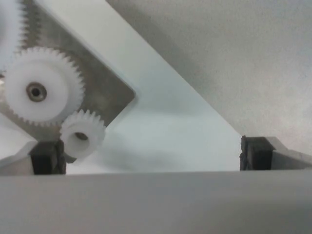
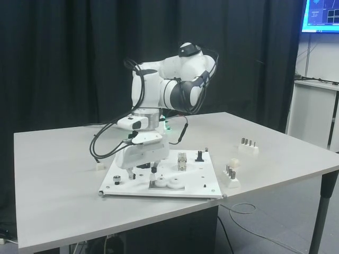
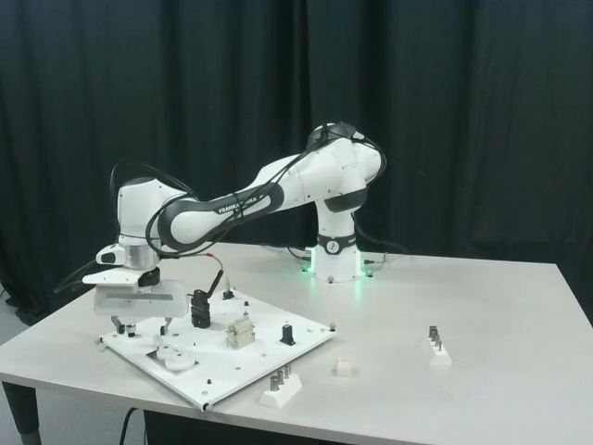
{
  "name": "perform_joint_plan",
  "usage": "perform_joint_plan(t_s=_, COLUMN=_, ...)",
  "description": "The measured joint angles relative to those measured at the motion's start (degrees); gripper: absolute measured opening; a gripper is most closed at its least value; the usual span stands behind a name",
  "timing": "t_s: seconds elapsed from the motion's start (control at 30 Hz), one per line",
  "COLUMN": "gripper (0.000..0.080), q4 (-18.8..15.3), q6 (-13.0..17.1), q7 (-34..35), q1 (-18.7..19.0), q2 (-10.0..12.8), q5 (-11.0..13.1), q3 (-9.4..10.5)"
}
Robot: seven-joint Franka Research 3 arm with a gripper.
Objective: Insert small gear.
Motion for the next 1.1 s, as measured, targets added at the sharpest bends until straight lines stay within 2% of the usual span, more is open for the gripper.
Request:
perform_joint_plan(t_s=0.3, gripper=0.08, q4=0.01, q6=0.71, q7=0.05, q1=-0.45, q2=0.02, q5=0.0, q3=0.88)
perform_joint_plan(t_s=0.7, gripper=0.08, q4=0.08, q6=0.74, q7=-0.13, q1=-0.59, q2=-0.03, q5=-0.22, q3=0.87)
perform_joint_plan(t_s=1.1, gripper=0.08, q4=0.44, q6=0.72, q7=-5.73, q1=-0.6, q2=-0.03, q5=-0.24, q3=1.06)
